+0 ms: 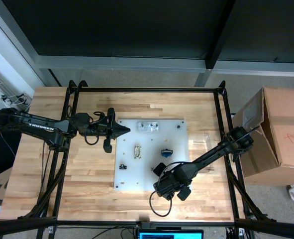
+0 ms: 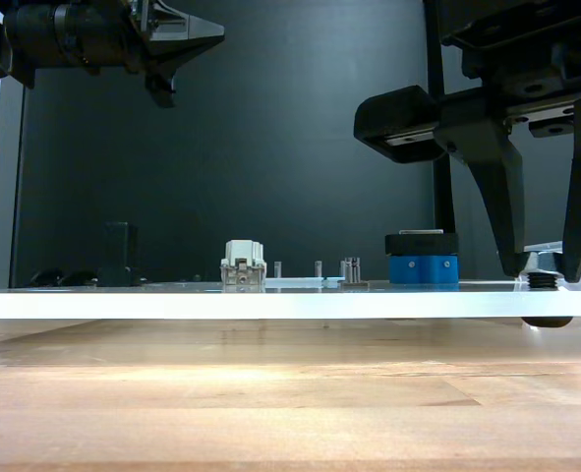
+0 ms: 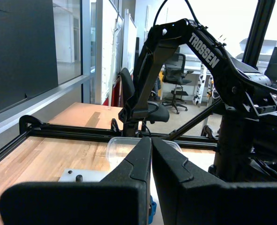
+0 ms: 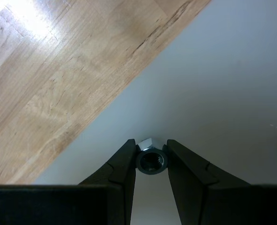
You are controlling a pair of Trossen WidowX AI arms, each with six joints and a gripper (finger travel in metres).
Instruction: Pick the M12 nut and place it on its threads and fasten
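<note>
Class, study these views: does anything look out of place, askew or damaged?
Nothing stands out. The right hand grips the silver nut over the black stud at the near right edge of the board; whether it is threaded on, I cannot tell. The left hand hangs shut above the board's far left side.

Silver nut (image 4: 146, 144), white board (image 1: 137, 174), blue-and-black block (image 2: 423, 267) — pale wood-grain table (image 1: 92, 174)

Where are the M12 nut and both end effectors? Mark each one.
M12 nut (image 4: 151, 161): right wrist view, its threaded bore.
Right end effector (image 2: 543, 264): low view, midway between its fingertips.
Left end effector (image 1: 127, 130): high view, where its shut fingertips meet.
</note>
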